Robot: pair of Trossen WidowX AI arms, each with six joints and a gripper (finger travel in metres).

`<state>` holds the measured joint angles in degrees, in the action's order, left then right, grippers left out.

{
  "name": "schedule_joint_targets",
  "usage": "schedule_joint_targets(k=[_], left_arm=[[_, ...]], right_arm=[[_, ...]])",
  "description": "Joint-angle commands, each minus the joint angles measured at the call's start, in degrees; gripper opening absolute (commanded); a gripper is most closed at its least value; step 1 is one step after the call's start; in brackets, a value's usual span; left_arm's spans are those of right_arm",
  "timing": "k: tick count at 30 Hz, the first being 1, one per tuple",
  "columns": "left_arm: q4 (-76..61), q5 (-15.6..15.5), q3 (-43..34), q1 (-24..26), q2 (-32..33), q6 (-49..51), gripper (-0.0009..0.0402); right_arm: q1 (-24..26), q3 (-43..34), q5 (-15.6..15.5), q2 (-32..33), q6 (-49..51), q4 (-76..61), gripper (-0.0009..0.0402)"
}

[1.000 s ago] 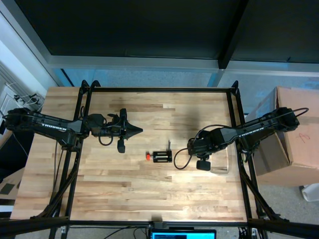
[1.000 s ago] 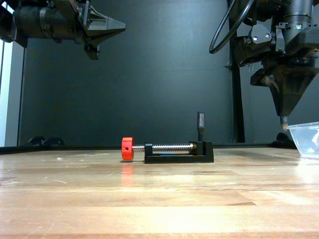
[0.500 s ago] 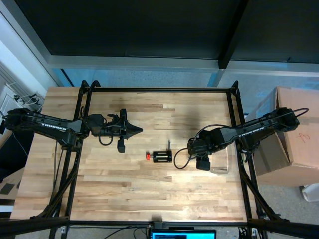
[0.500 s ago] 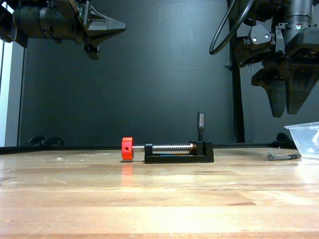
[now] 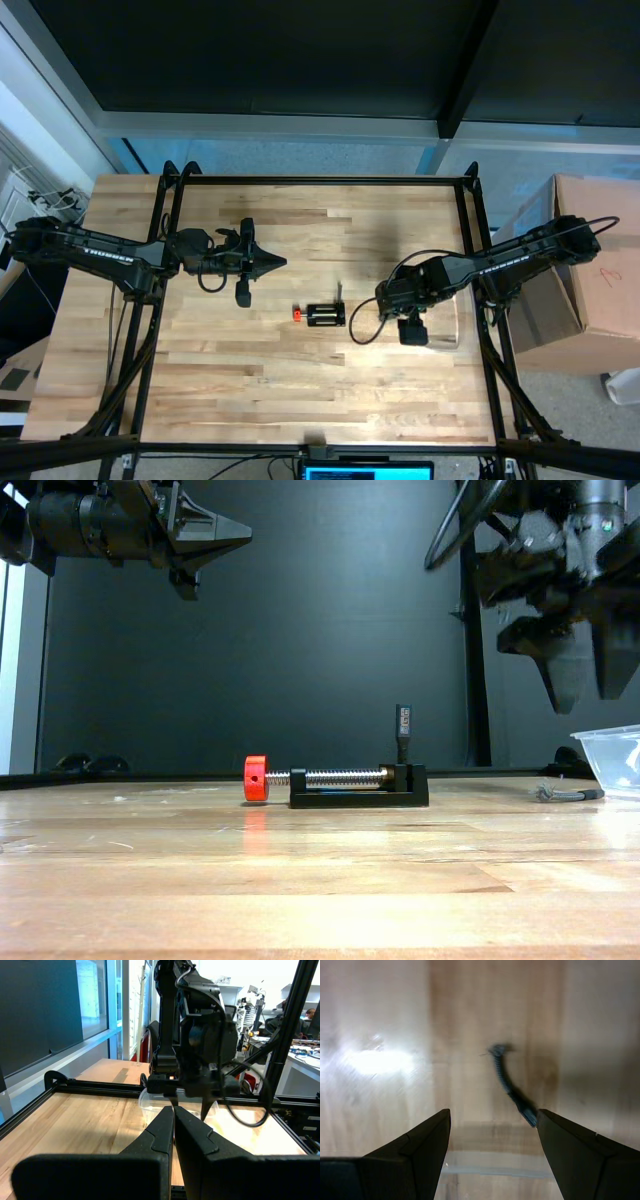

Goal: Remove the USB-C connector from the USB-C receptacle and place in the container

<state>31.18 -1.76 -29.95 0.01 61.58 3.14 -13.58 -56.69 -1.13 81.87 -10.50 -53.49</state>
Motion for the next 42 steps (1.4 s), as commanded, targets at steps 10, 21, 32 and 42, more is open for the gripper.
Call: schedule_joint_targets(k=[10,21,32,42], left_arm=[[0.00,0.02,0.00,-0.02,0.02,-0.02,0.0000],[0.00,0.02,0.00,0.00,0.02,-0.02,0.0000],[0.00,0.02,0.00,-0.02,0.02,-0.02,0.0000],[0.00,0.02,0.00,-0.02,0.02,-0.02,0.0000]], right_arm=[[-0.11,-5.07,0.07,0.00,9.92,-5.77,0.0240],[-0.04,-4.68,1.57,3.54,9.35,0.04,0.0240],[-0.02,-3.89,1.60,13.31,10.54,6.78,0.0240],[0.13,-0.94,1.57,15.34,12.02,10.82,0.0214]])
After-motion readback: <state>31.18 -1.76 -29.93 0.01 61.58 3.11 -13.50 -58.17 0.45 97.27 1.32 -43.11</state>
